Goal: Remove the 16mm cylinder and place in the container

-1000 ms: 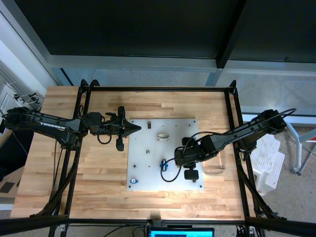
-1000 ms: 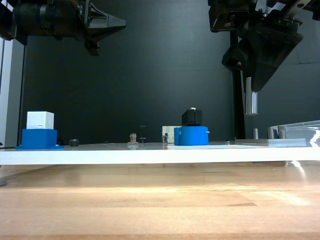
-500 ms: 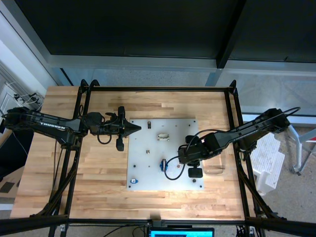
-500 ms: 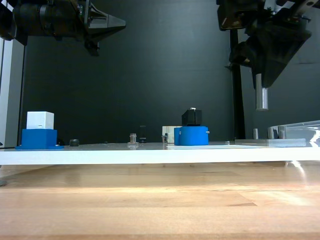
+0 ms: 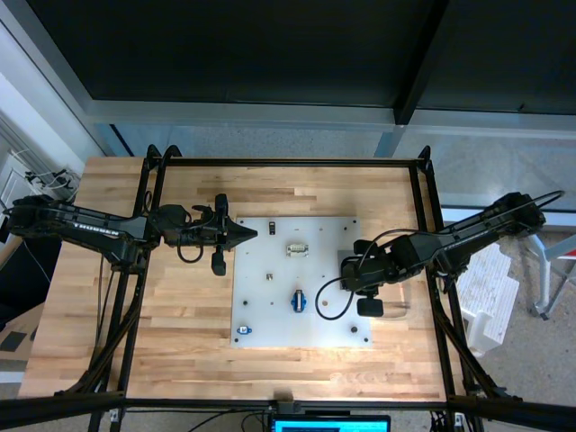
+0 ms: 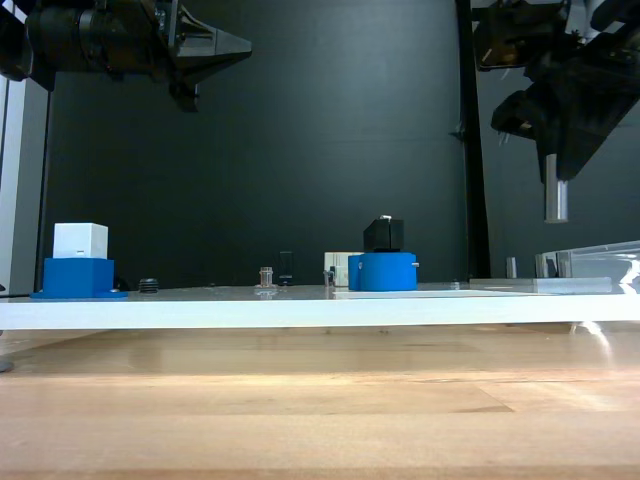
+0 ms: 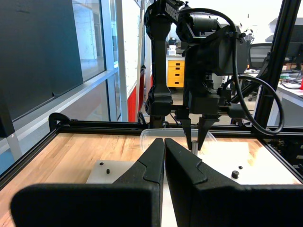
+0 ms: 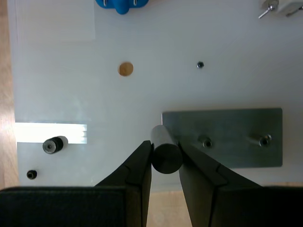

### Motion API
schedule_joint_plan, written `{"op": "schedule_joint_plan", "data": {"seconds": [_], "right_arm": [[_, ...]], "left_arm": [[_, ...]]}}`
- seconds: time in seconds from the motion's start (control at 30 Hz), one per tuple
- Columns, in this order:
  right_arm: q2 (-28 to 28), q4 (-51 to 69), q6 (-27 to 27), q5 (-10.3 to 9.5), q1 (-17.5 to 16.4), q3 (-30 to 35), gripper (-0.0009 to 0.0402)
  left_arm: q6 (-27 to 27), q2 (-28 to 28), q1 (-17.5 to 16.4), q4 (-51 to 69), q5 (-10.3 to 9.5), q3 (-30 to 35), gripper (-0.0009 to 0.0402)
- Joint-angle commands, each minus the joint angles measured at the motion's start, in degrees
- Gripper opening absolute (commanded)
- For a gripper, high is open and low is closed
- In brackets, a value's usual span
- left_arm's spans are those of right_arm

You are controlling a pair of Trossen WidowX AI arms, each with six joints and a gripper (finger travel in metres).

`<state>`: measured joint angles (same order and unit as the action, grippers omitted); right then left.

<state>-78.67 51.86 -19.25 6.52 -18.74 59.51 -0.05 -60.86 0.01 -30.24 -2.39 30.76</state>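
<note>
Right gripper [image 6: 556, 172]: fingers clamped on 16mm cylinder [image 6: 556, 201], upright, raised over grey metal block [image 8: 236, 127] near board [image 5: 270, 306] right edge | container [image 6: 610, 255]: beside that edge | left gripper [image 5: 250, 233]: raised over left edge, fingers together, empty.

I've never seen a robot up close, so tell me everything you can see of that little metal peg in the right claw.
The 16mm cylinder is a short, smooth, silvery-grey metal rod with a flat round end. It hangs upright, clamped between the right gripper fingers, high above the grey metal block's edge, touching nothing else and not yet over the container. The left gripper, shut, sits over the board's left edge.
</note>
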Motion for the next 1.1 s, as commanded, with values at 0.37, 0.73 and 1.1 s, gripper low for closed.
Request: {"op": "schedule_joint_plan", "data": {"seconds": [0.37,0.73,1.1], "right_arm": [[10.4,1.7,-6.8,1.46,0.1,-8.9,0.0155],[19.3,8.1,-9.3,3.17,0.1,-12.9,0.0229],[23.8,12.5,-9.5,4.46,0.1,-14.3,0.0227]], "left_arm": [[0.0,0.0,0.0,0.0,0.00,0.0,0.0000],[0.0,0.0,0.0,0.0,0.00,0.0,0.0000],[0.0,0.0,0.0,0.0,0.00,0.0,0.0000]]}}
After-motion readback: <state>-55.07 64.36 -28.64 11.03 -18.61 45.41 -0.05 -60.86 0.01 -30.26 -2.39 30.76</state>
